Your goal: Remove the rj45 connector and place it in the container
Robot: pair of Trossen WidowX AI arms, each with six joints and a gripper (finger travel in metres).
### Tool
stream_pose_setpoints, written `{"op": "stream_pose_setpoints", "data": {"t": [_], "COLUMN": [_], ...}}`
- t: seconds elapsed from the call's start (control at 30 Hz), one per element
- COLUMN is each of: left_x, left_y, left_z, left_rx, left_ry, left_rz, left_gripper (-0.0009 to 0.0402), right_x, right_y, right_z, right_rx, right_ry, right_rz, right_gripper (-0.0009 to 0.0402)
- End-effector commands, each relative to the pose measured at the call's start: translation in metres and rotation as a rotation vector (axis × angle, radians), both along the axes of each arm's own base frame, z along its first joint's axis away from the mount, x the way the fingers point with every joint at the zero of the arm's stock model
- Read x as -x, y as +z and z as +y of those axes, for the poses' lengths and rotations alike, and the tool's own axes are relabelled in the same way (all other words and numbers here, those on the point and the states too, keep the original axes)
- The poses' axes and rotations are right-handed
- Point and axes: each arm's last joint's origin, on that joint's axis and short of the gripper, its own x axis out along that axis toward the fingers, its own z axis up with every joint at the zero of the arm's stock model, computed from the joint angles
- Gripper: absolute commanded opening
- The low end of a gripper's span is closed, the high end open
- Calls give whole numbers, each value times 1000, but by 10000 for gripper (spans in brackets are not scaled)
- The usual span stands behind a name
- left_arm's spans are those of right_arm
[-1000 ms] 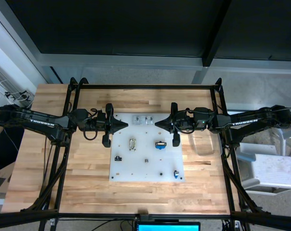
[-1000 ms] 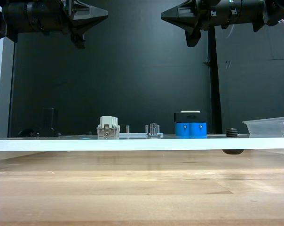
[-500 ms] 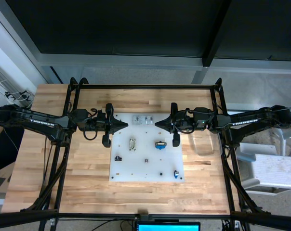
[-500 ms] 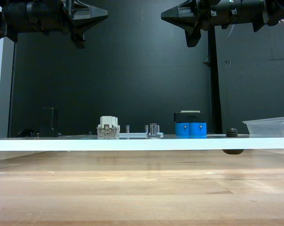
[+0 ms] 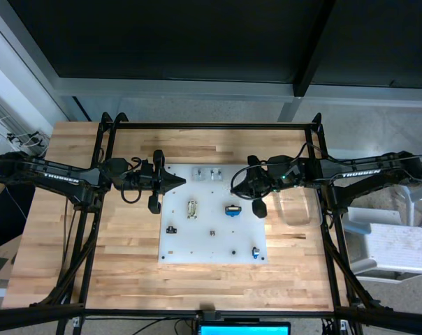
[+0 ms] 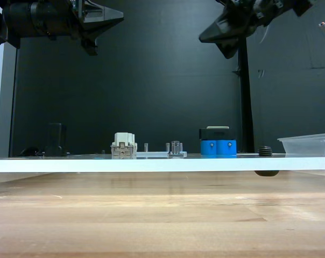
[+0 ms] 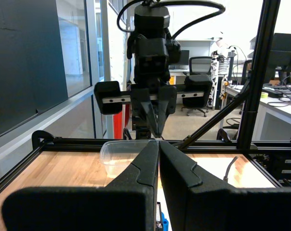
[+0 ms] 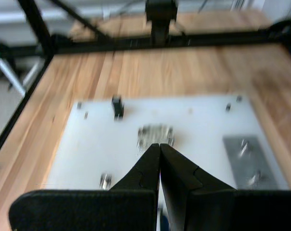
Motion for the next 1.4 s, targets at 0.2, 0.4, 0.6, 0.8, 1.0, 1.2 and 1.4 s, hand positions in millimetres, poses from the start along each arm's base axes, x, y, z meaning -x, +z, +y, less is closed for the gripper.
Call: {"op": "stream_pose_setpoints", "data": {"t": [0.2, 0.4, 0.6, 0.8, 1.0, 1.2, 1.4], "left_x": [0, 0, 0, 0, 0, 0, 0], "left_y": [0, 0, 0, 0, 0, 0, 0], "left_z": [0, 0, 0, 0, 0, 0, 0], "left_rx": [0, 0, 0, 0, 0, 0, 0], "left_ry": [0, 0, 0, 0, 0, 0, 0], "left_rz": [-1, -1, -1, -1, -1, -1, -1], "left_gripper": [1, 1, 1, 1, 1, 1, 1], "right_x": [14, 21, 29, 40, 46, 44, 36], "right_y": [3, 6, 8, 12, 7, 0, 5], "right_z": [4, 18, 33, 50, 70, 88, 106], "right_rx": [16, 82, 62, 48, 12, 11, 38], "right_ry": [24, 18, 10, -10, 6, -2, 18], "right_rz": [240, 306, 371, 451, 518, 609, 656], "right_gripper": [0, 0, 0, 0, 0, 0, 0]}}
